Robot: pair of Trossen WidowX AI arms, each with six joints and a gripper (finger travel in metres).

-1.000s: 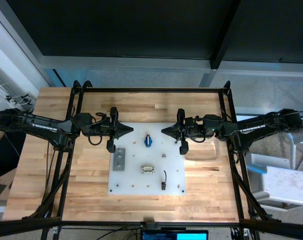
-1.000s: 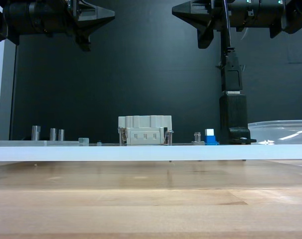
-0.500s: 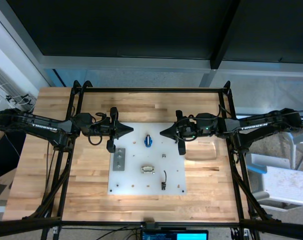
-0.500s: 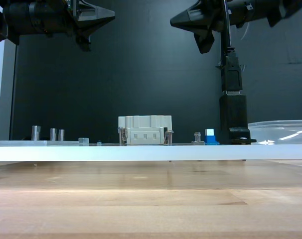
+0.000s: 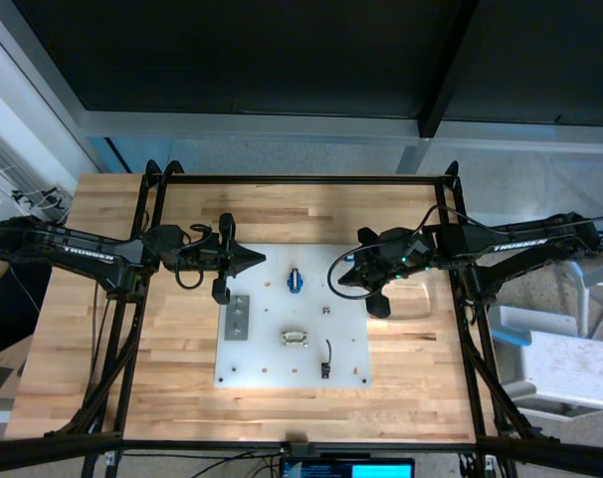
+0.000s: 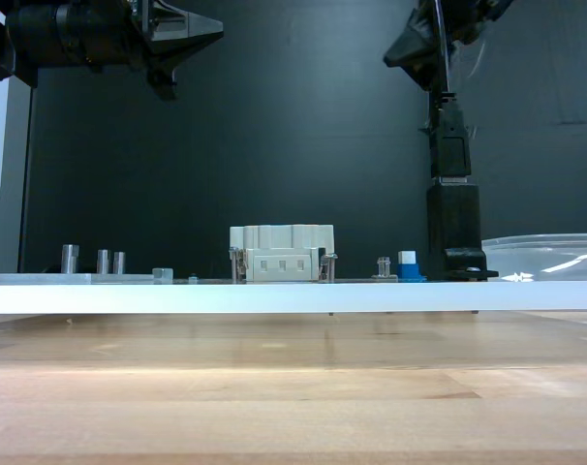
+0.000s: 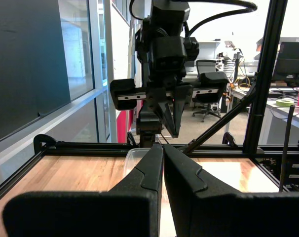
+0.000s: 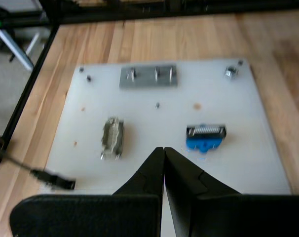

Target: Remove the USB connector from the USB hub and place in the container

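The USB connector (image 5: 327, 354) stands plugged upright in the small black USB hub (image 5: 324, 371) near the white board's front edge. In the low view the plug (image 6: 451, 145) sits atop the hub (image 6: 453, 228), its thin wire rising straight up. The right wrist view shows connector (image 8: 43, 175) and hub (image 8: 65, 184) to one side of the shut fingers. My right gripper (image 5: 353, 269) hangs high over the board's right part, tilted downward, shut and empty. My left gripper (image 5: 257, 259) hovers shut over the board's left edge. The clear container (image 5: 401, 299) lies right of the board.
On the white board (image 5: 272, 363) stand a blue clip (image 5: 295, 280), a grey metal bar (image 5: 240, 319) with pegs and a beige-and-metal connector (image 5: 296, 340). A black frame rail runs round the wooden table. The container's rim (image 6: 545, 254) shows behind the hub.
My right gripper has tipped from level to pointing down at the board and pulled back slightly to the right. The left arm and the connector have not moved.
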